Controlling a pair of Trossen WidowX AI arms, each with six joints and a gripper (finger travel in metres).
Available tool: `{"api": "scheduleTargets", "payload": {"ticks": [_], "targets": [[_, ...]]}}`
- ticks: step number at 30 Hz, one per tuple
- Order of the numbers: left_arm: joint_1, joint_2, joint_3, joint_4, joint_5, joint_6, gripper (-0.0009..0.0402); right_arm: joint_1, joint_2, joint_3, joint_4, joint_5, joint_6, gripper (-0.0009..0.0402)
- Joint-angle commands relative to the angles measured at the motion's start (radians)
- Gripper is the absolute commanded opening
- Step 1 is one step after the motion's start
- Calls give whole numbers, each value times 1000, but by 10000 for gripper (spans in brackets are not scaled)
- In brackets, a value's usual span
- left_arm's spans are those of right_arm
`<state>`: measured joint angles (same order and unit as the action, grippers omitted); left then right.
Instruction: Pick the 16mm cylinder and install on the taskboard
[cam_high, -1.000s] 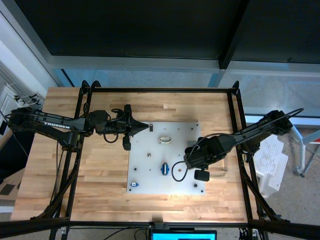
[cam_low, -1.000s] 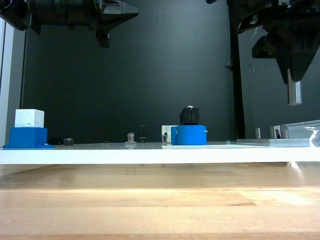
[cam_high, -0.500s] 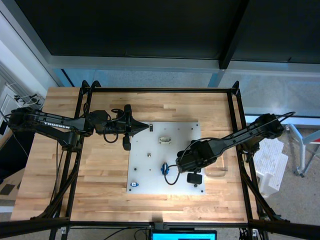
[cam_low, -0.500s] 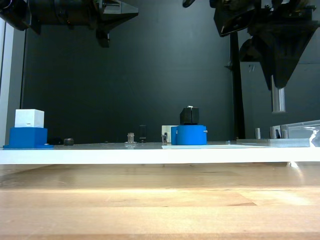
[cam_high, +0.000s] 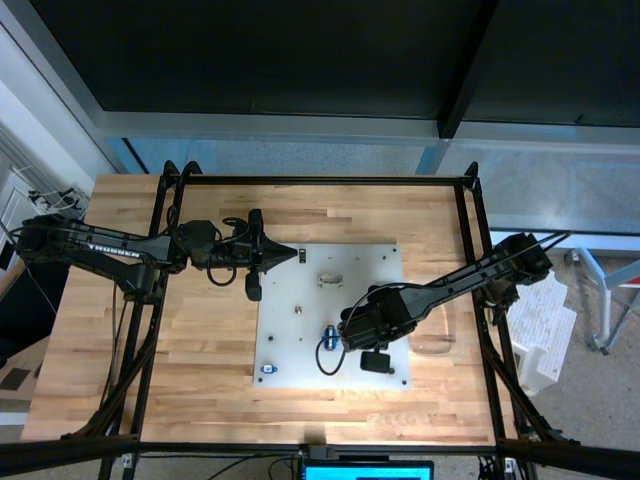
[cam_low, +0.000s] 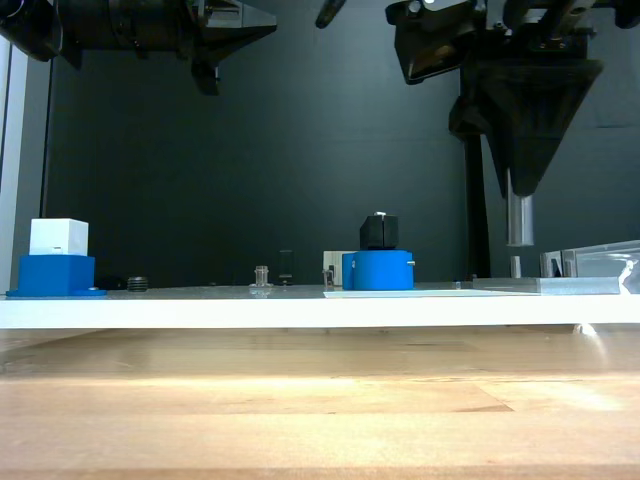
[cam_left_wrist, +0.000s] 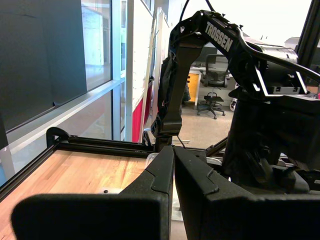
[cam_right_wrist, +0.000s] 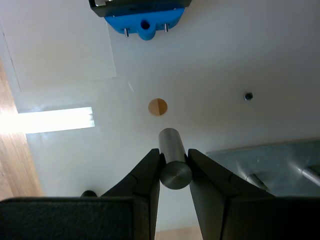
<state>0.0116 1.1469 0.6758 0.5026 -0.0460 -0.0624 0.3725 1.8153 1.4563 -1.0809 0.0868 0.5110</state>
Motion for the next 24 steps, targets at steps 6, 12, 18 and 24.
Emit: {"api": "scheduleTargets", "payload": {"ticks": [6, 12, 18, 24], "targets": [[0, 0, 0, 0, 0, 0, 0, -2, 68, 68, -2, 0, 1, 0], [0, 0, 0, 0, 0, 0, 0, -2, 95, 92, -2, 0, 1, 0], [0, 0, 0, 0, 0, 0, 0, -3, 95, 89, -3, 1, 7, 0], [0, 0, 0, 0, 0, 0, 0, -3, 95, 85, -2, 0, 5, 0]]}}
